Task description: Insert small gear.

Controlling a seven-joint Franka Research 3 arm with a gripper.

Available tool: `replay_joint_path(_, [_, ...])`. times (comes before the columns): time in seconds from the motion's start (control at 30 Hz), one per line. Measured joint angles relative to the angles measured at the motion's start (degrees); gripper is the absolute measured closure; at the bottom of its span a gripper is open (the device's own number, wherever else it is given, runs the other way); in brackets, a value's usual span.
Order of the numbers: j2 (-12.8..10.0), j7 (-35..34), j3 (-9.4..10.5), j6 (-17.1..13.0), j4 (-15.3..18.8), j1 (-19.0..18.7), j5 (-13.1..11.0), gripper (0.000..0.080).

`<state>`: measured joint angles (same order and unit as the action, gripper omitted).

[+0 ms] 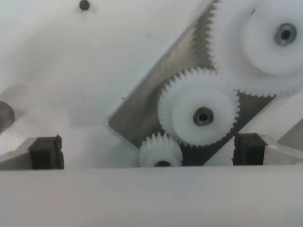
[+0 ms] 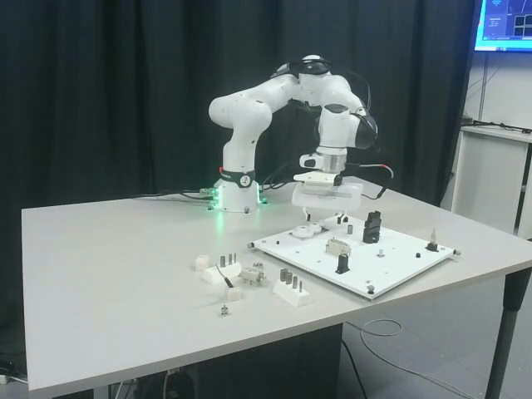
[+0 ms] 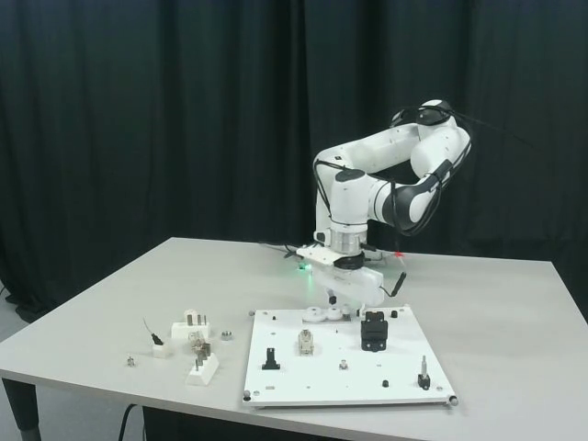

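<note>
No text, label, brand or number can be read anywhere.

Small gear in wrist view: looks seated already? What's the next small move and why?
Probably a short straight lift to clear. The small gear sits on the grey plate meshed with the medium gear, which meshes with the large gear. The tool is open, its pads apart from the gear, so nothing is left to release.

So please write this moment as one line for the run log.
task: insert small gear | gripper: open, above gears | small gear: seated beside middle gear | large gear: on plate
</note>
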<state>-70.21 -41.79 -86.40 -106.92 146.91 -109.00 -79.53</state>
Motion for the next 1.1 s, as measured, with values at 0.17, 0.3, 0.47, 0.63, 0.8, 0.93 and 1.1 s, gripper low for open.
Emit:
replay_joint_path(0.17, [0.0, 1.27, 0.0, 1.6, 0.05, 0.57, 0.0, 0.0003])
replay_joint_path(0.3, [0.0, 1.99, -0.03, 2.59, 0.1, 0.94, 0.0, 0.0003])
replay_joint_path(0.47, [0.0, 2.63, -0.15, 3.27, 0.11, 1.31, 0.0, 0.0003])
replay_joint_path(0.63, [0.0, 2.71, -0.42, 3.57, 0.11, 1.51, 0.0, 0.0003])
replay_joint_path(0.8, [0.0, 2.71, -0.83, 3.63, 0.11, 1.61, 0.0, 0.0003])
replay_joint_path(0.93, [0.0, 2.71, -1.31, 3.83, 0.1, 1.67, 0.0, 0.0268])
replay_joint_path(1.1, [0.0, 2.7, -1.82, 4.06, 0.1, 1.73, 0.0, 0.0268])
